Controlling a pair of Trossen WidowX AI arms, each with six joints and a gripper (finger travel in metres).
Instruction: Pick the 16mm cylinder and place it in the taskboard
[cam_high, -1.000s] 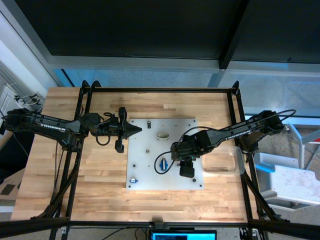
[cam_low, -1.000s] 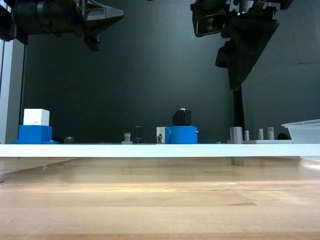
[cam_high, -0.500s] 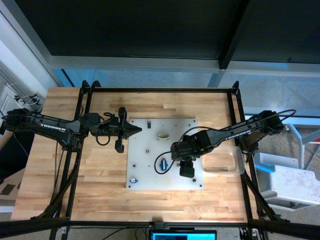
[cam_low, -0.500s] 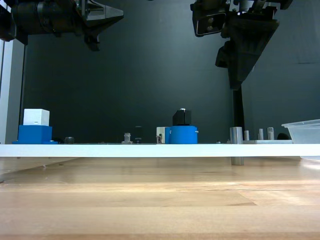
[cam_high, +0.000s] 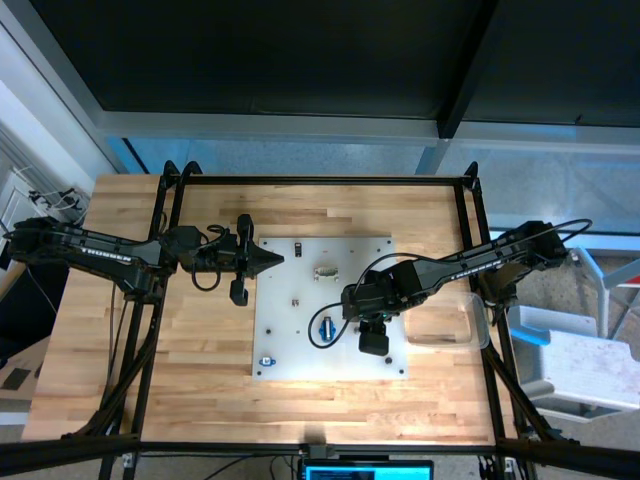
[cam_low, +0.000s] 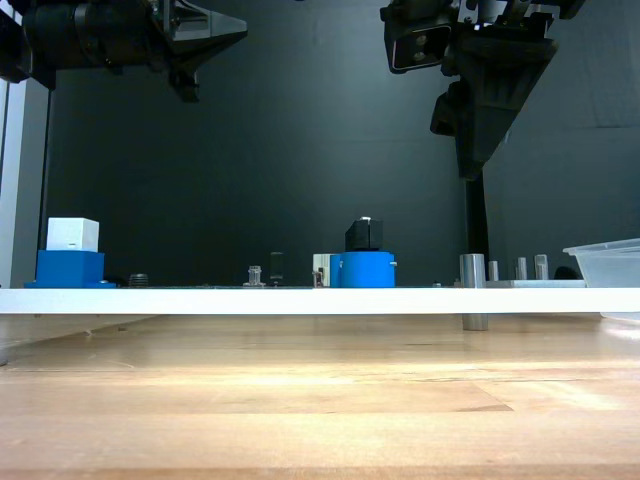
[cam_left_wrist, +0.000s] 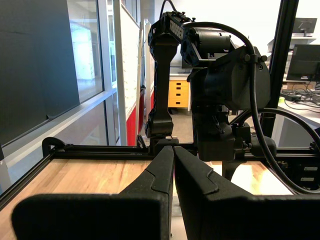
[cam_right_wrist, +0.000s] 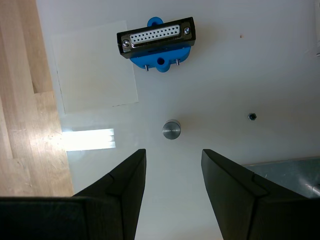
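Surface, near edge: bare wood of the surface (cam_high: 200, 390) runs wide in front of the taskboard (cam_high: 300, 355). From table height only the plate's white front edge shows.
Hidden: the 16mm cylinder (cam_right_wrist: 171, 129) shows plainly only to the right wrist camera; in the high view the right arm covers it. In the low view several grey pegs (cam_low: 472, 270) stand at the plate's right end, and I cannot tell which of them is the cylinder.
Cylinder, place: on the white plate, apart from the blue fitting (cam_right_wrist: 156, 42) and a small dark screw (cam_right_wrist: 252, 116). Whether it sits in a hole cannot be made out.
Cylinder, axis: upright, long axis vertical, its round top face turned to the wrist camera.
Room: bare plate all round the cylinder; nothing touches it.
Right claw (cam_right_wrist: 173, 152): fingers apart, holding nothing, high above the cylinder.
Clear tray (cam_high: 470, 320): just beside the plate's right edge, cut off in the low view.
Left claw (cam_high: 275, 258): fingers together, empty, held high and level over the plate's left edge, well apart from the cylinder.
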